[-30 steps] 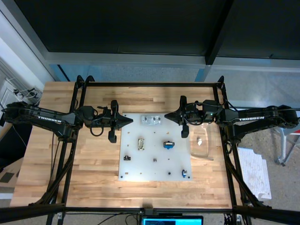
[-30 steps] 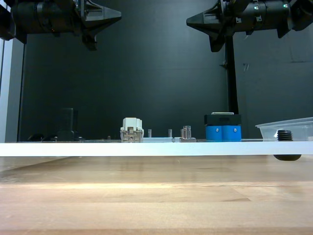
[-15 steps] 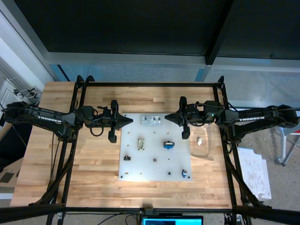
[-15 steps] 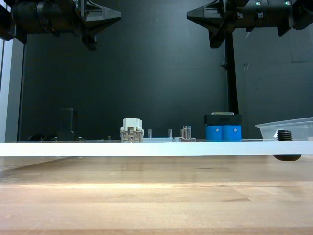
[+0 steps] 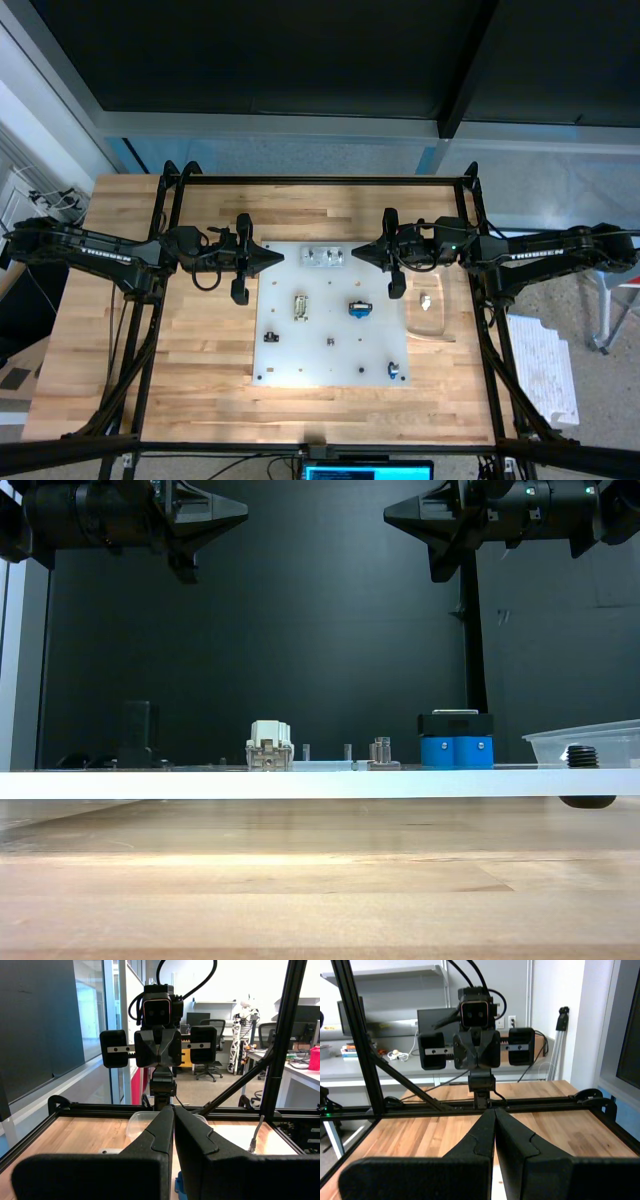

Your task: Pick the RJ45 connector and install on taskboard

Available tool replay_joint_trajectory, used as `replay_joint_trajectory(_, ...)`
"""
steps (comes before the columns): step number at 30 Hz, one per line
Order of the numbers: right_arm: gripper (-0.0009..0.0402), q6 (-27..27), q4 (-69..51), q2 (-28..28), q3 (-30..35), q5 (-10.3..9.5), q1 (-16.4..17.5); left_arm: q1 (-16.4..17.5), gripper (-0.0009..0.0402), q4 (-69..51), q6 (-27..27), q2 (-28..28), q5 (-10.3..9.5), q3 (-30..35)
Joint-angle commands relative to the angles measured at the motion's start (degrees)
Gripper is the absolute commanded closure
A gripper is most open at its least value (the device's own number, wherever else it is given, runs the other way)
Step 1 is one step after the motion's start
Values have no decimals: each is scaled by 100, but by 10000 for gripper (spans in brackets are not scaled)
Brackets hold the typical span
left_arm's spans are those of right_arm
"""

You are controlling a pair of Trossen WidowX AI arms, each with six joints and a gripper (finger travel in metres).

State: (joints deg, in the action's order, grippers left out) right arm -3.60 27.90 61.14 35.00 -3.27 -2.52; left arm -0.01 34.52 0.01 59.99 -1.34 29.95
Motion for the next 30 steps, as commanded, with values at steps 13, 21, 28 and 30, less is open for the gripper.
replay_joint_trajectory(13, 393, 105, -22, 2, -4, 20, 11, 0, 393, 0, 0, 0, 2, 0)
replay_joint_trajectory(21, 393, 105, -22, 2, -4, 20, 11, 0, 393, 0, 0, 2, 2, 0)
replay_joint_trajectory(28, 393, 107, -24, 2, -4, 22, 11, 0, 393, 0, 0, 0, 2, 0)
replay_joint_trajectory(30, 393, 105, -22, 2, -4, 22, 11, 2, 393, 2, 0, 0, 2, 0)
